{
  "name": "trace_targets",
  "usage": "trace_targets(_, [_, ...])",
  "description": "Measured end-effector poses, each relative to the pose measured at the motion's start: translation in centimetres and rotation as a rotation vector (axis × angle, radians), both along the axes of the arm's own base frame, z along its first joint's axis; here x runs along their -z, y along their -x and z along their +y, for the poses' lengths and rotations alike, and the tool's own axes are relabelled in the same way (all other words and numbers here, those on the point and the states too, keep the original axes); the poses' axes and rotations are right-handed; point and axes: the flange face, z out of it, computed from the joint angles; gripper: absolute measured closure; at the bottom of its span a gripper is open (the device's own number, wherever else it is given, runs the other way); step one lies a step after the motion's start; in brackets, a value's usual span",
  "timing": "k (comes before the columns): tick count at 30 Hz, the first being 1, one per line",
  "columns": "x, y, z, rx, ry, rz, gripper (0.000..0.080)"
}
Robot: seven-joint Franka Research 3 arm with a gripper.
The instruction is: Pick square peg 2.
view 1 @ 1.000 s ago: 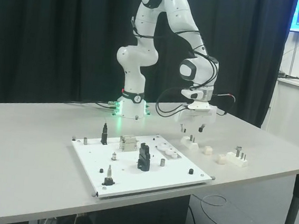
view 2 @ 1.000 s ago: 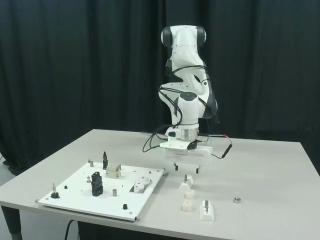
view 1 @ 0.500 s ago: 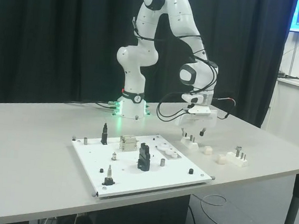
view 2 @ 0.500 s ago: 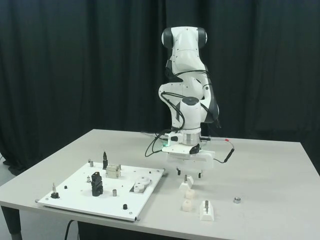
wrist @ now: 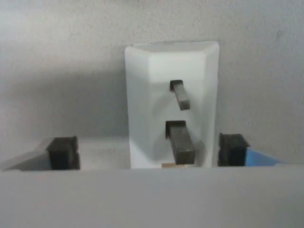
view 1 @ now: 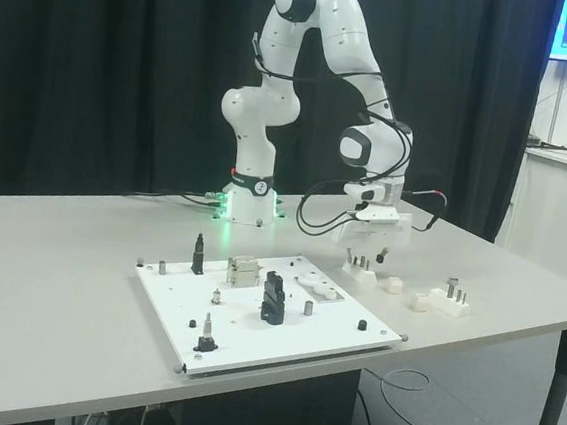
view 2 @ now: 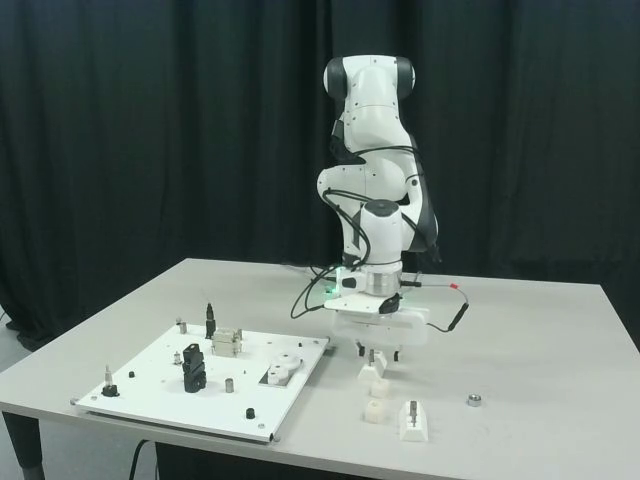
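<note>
First room view: we look from the table's (view 1: 76, 283) front corner, board (view 1: 263, 316) nearest, arm (view 1: 306, 84) behind, mid-distance. Second room view: we face the arm (view 2: 375, 180) head-on across the table (view 2: 520, 340), board (view 2: 205, 375) to one side, similar distance. Both share arm, board and white blocks. Wrist view: we look down v. close on a white holder (wrist: 171, 104), fingertips (wrist: 62, 152) at the frame's edges.

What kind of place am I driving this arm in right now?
Most likely a robotics lab or test cell. The white arm is bolted to a grey table, black curtains close off the back, and a white assembly board carries small fixtures.
</note>
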Motion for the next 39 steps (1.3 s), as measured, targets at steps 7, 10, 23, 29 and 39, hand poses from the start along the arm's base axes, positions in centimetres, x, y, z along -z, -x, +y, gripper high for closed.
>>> trace_targets(7, [0.04,-0.08,-0.21,0.010,0.000,-0.001,0.0152])
trace_targets(10, [0.03,-0.11,-0.32,0.023,0.001,-0.002,0.0312])
trace_targets(23, [0.04,-0.23,-0.83,0.066,0.003,-0.002,0.0727])
trace_targets(29, [0.03,-0.24,-0.93,0.068,0.003,-0.001,0.0727])
trace_targets(39, [-0.88,-0.13,-0.61,0.062,0.002,0.006,0.0727])
